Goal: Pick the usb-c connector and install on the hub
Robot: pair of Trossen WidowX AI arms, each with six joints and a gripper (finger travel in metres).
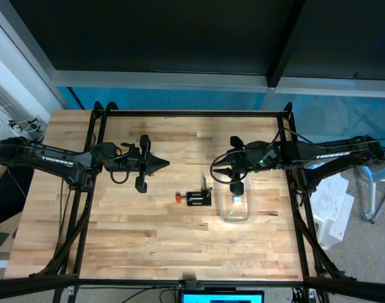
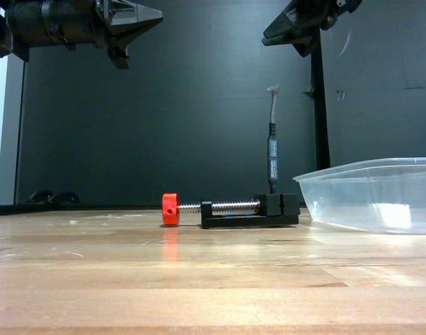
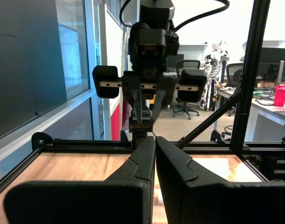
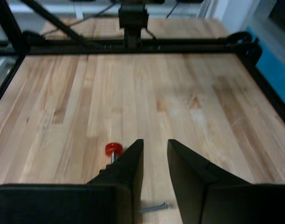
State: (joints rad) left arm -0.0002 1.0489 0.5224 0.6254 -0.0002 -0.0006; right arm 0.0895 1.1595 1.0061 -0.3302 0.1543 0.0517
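Woodgrain table [image 1: 148, 233] — left gripper [image 3: 154, 138], right gripper [image 4: 155, 143] aloft; blocky black hub [image 1: 196, 198].

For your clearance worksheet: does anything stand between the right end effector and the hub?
Nothing visible does. The right end effector, open, hovers high just beyond the hub, with only air between them. The left end effector, shut, hangs high off to the left.

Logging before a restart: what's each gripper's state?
Left gripper: shut, empty, high above the table's left half.
Right gripper: open, empty, high near the clear tray.
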